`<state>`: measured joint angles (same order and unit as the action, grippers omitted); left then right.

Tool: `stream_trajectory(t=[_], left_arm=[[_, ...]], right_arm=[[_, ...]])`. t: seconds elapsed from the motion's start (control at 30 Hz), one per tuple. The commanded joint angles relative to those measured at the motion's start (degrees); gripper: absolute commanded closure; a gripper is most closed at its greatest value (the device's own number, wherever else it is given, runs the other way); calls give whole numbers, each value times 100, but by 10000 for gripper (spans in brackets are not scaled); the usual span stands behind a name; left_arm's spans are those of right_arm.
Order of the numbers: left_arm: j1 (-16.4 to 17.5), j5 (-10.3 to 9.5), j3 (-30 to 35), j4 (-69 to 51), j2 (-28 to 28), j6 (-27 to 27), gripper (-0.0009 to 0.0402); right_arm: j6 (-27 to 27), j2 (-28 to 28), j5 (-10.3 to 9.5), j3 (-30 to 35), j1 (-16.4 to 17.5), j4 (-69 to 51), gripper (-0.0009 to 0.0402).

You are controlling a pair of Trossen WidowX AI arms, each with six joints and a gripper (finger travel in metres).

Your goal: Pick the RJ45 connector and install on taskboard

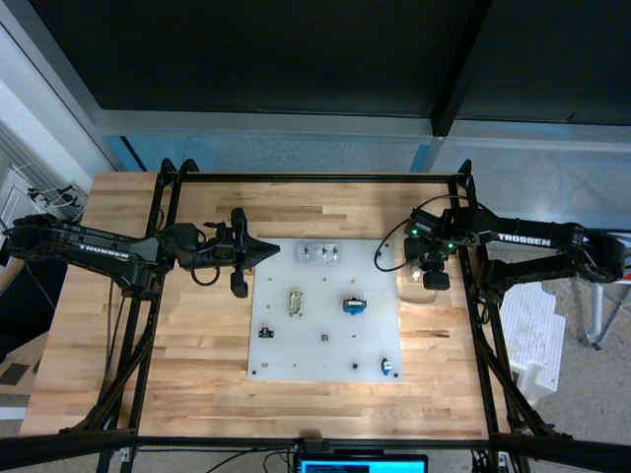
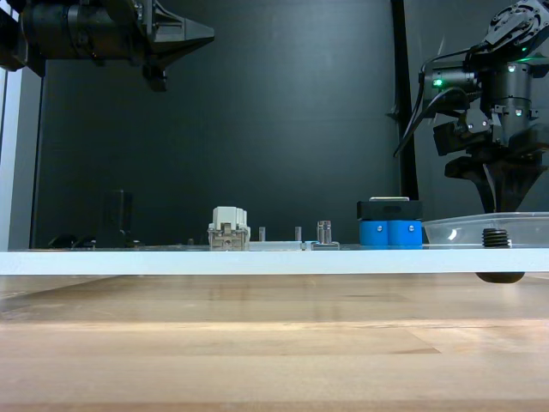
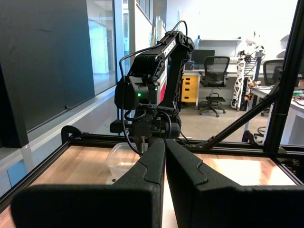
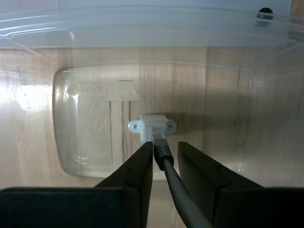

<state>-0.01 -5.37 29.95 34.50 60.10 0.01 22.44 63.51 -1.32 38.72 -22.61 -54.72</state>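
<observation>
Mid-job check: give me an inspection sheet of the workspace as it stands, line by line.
Surface: wooden table, taskboard flat at its middle.
Job's things: RJ45 connector lies in the clear tray, beside the taskboard's right edge; not installed.
Clutter: nothing seen.
Grippers: left gripper shut, raised near the board's far left corner; right gripper open, low in the tray, straddling the cable just behind the connector.
Cables: black cable runs from the connector back through the right gripper.
Surroundings: black frame around the table; screen at the near edge.

Left gripper aloft, right gripper low
</observation>
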Motion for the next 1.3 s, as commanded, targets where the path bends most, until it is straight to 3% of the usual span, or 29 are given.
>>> stream_trajectory(t=[0.03,0.23,0.83,1.3], left_arm=[[0,0,0,2,0,0,393],[0,2,0,2,0,0,393],[2,0,0,0,0,0,393],[2,2,0,2,0,-2,393]], right_arm=[[0,2,0,2,2,2,351],[0,-11,2,2,9,-9,396],[-2,-15,22,358,37,-404,393],[-529,-15,20,1613,334,-1725,393]])
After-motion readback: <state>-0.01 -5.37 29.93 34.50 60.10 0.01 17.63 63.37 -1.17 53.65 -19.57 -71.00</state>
